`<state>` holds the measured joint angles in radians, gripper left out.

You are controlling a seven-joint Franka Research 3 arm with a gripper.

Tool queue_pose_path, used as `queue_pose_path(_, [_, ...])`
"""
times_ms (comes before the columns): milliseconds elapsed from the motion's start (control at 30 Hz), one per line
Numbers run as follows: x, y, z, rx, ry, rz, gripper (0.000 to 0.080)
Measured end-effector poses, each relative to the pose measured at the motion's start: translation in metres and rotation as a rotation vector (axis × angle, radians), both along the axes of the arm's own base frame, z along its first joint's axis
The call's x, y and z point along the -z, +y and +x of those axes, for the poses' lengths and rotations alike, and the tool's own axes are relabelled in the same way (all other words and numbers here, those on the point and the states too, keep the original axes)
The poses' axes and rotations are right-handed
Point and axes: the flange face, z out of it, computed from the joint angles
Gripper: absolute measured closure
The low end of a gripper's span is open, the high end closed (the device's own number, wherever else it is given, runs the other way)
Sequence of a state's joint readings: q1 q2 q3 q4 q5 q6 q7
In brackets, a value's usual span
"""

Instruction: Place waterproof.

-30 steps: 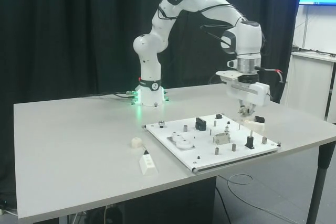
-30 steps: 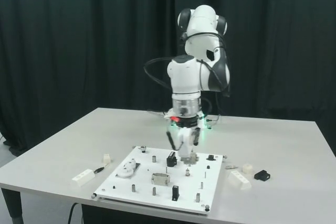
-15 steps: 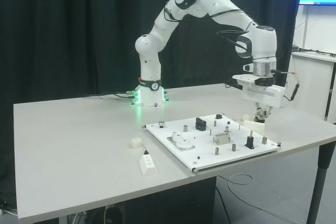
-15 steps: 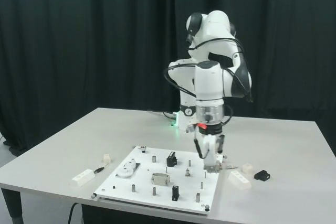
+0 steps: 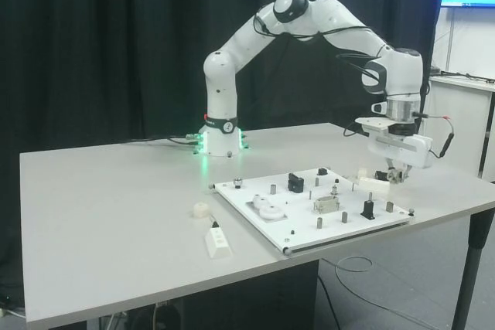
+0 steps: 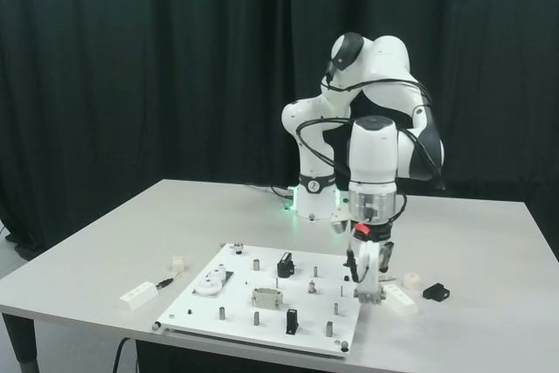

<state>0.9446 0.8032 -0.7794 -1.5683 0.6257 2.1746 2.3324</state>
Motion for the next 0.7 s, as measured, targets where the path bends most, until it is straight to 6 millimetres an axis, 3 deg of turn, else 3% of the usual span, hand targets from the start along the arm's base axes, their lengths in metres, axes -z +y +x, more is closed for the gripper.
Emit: queue_pose_path(700, [0.032, 0.027, 0.01, -0.007, 0.076, -0.018, 0.0492])
